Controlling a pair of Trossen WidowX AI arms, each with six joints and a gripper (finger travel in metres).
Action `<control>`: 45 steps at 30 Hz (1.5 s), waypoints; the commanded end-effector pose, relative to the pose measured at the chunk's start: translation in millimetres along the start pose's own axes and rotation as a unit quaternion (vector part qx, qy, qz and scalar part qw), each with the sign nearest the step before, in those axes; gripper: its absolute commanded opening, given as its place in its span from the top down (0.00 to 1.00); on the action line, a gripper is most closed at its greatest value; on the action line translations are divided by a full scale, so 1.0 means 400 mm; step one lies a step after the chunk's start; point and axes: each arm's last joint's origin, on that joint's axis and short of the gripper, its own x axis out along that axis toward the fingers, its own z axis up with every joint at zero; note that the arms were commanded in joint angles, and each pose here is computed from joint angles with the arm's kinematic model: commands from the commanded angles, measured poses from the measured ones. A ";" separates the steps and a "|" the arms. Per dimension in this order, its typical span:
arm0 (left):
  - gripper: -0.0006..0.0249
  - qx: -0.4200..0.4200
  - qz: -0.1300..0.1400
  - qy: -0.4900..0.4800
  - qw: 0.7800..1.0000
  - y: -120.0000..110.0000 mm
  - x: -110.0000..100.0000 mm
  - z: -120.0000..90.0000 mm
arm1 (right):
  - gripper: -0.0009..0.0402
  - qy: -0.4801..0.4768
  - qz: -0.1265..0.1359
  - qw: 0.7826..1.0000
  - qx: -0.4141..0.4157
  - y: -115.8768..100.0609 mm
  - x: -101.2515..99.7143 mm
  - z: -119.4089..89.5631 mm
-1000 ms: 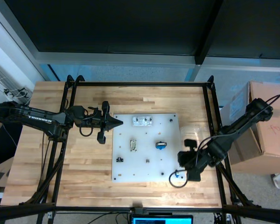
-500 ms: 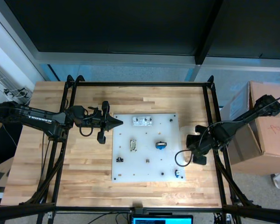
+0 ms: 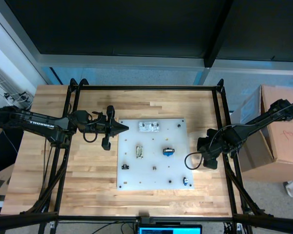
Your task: Remove the RJ45 connector from the taskboard and place in the container
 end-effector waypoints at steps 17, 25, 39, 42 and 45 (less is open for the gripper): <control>0.98 0.000 0.000 0.000 1.000 0.000 0.000 0.000 | 0.57 -0.302 0.044 0.950 -0.058 -0.045 -0.130 0.172; 0.97 0.000 0.000 0.000 1.000 0.000 0.000 0.000 | 0.74 -0.447 0.062 0.888 -0.081 -0.083 -0.160 0.238; 0.98 0.000 0.000 0.000 1.000 0.000 0.000 0.000 | 0.98 -0.595 0.091 0.796 -0.071 -0.154 -0.108 0.262; 0.98 0.000 0.000 0.000 1.000 0.000 0.000 0.000 | 0.98 -0.603 0.111 0.786 -0.083 -0.152 -0.096 0.256; 0.97 0.000 0.000 0.000 1.000 0.000 0.000 0.000 | 0.98 -0.607 0.115 0.782 -0.078 -0.152 -0.089 0.253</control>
